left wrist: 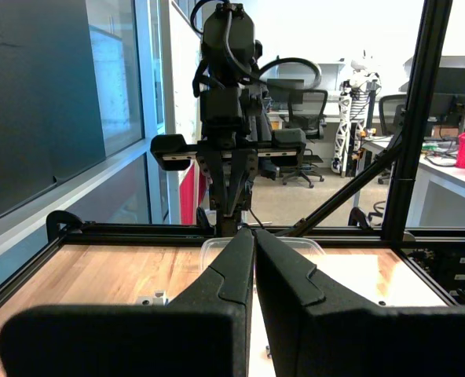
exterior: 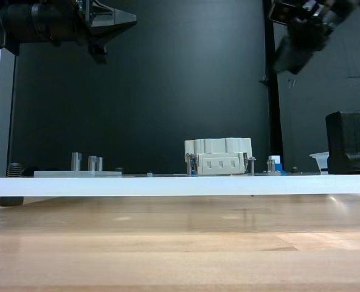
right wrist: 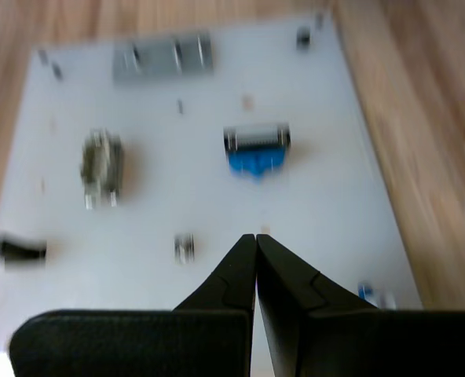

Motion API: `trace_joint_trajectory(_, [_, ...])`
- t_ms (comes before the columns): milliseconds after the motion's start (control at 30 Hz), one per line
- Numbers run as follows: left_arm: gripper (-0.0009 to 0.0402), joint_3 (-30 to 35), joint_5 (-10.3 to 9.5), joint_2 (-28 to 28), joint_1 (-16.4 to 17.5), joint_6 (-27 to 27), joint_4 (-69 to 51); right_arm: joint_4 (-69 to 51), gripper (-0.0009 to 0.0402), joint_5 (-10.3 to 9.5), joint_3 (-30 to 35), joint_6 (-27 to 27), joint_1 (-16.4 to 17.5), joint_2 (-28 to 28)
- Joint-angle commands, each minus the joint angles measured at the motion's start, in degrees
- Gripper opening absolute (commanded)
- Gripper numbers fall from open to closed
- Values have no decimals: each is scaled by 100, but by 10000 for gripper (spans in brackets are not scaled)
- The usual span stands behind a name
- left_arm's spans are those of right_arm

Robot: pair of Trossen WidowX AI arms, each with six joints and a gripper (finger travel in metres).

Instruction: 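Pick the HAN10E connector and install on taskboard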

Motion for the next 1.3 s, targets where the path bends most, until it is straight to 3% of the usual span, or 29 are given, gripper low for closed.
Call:
trace_joint_trajectory(33, [1, 2, 0, 0, 2, 0, 2, -706, 0, 0, 212, -9, 24, 9])
trace_joint_trajectory(633, [1, 2, 0, 0, 0, 0, 0, -2885, 0, -2, 490, 9, 118, 72])
trace_joint_trajectory(967, [1, 2, 0, 0, 0, 0, 2, -3340, 3, 0, 483, 55, 459, 433])
trace_joint_trajectory(1100, [1, 2, 0, 0, 0, 0, 0, -3331, 27, 9, 483, 149, 675, 573])
trace_joint_trajectory(1300, [1, 2, 0, 0, 0, 0, 2, -3222, 98, 59, 415, 391, 846, 658])
